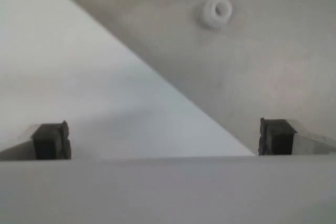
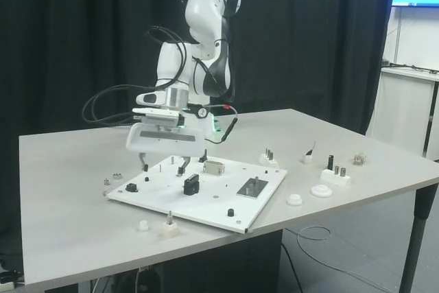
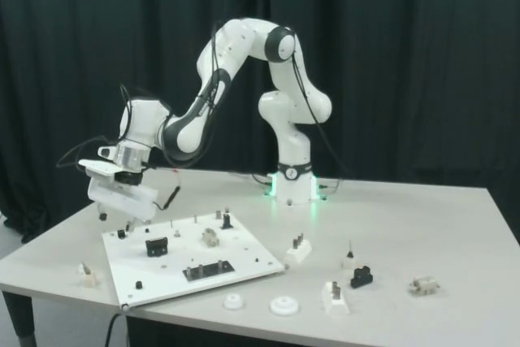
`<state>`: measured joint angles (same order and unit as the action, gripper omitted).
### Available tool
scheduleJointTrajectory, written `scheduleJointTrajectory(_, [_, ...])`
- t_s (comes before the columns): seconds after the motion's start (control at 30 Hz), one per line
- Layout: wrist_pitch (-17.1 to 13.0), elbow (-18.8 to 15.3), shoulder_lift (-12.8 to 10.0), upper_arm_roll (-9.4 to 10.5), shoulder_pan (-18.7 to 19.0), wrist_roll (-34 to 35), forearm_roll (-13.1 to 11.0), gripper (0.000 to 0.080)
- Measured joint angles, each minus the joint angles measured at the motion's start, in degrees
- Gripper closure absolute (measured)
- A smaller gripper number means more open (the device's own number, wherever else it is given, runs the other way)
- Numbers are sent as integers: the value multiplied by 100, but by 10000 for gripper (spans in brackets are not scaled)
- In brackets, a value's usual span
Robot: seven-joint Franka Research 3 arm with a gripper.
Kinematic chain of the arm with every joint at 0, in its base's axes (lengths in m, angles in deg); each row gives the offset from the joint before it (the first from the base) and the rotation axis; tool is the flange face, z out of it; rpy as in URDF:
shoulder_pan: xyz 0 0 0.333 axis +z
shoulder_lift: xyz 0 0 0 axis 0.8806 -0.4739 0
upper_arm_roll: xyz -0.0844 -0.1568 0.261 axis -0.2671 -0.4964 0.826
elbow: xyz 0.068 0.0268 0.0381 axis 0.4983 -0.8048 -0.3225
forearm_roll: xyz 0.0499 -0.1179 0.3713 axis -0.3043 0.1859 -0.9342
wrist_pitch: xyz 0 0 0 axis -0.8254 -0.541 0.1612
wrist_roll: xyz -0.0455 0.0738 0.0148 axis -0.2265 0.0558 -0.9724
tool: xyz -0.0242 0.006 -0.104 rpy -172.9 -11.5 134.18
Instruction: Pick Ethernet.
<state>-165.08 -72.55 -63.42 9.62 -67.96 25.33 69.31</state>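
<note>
My gripper (image 1: pixel 163 139) is open, its black fingertips (image 1: pixel 51 141) wide apart with nothing between them. It hovers just above the far left corner of the white board (image 2: pixel 206 207), whose edge crosses the wrist view on a slant. A small grey connector block (image 2: pixel 214 168) on the board looks like the Ethernet part. It lies to the right of the gripper (image 2: pixel 162 166) and does not show in the wrist view. From the second room view the gripper (image 3: pixel 114 221) is left of that block (image 3: pixel 210 237).
A white ring (image 1: pixel 216 12) lies on the grey table just past the board's edge. The board also carries a black block (image 2: pixel 191 184) and a grey plate with pegs (image 2: pixel 251 187). White discs (image 2: pixel 320 191) and small fixtures (image 2: pixel 337 176) stand to the right.
</note>
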Motion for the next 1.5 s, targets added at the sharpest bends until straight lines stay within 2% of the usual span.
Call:
scheduleJointTrajectory(0.2, [85, 411, -208, 15, 0, 378, -201, 3])
scheduleJointTrajectory(0.47, [154, 1011, -540, 33, 0, 1280, -215, 3])
scheduleJointTrajectory(0.7, [174, 1445, -818, 22, 0, 1808, -215, 3])
scheduleJointTrajectory(1.03, [178, 1891, -1175, 6, -31, 1945, -215, 3])
scheduleJointTrajectory(1.5, [191, 2442, -1723, 9, -134, 2880, -215, 3])
